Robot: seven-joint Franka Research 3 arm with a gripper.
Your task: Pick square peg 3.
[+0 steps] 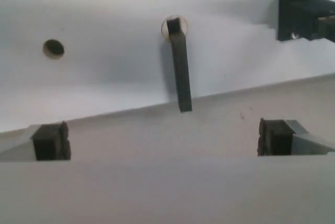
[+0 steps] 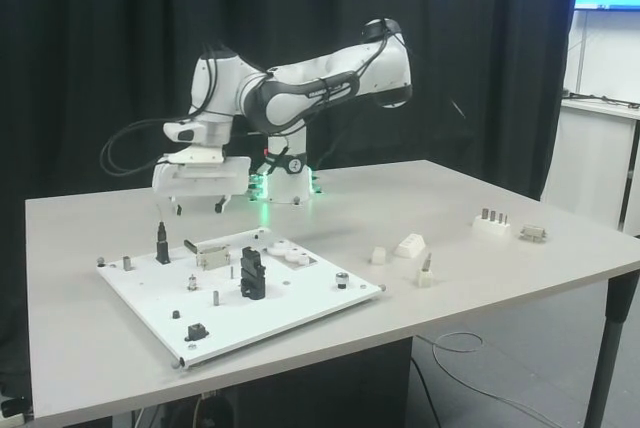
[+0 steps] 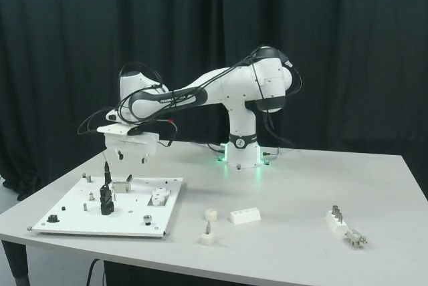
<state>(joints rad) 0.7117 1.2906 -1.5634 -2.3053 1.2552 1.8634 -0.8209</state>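
White arm [image 3: 221, 89] reaching from its base at the rear of the grey tabletop [image 3: 301, 186] out over a white board [image 3: 134, 219] near the front edge. Tool [image 2: 200, 206] hanging above the board's rear part, its two fingers spread wide with nothing between them; in the wrist view the black pads [image 1: 51, 141] flank bare board and tabletop. Square peg 3 [image 1: 179, 67]: a slim black bar standing upright in a round seat in the board, directly below the tool and well apart from it, not touched. On the board as the second room view shows it, the peg stands at about 10 o'clock of the board's middle. A round open hole [image 1: 53, 48] lies beside the peg's seat, and a black bracket [image 1: 298, 9] is screwed to the board on the peg's other side.
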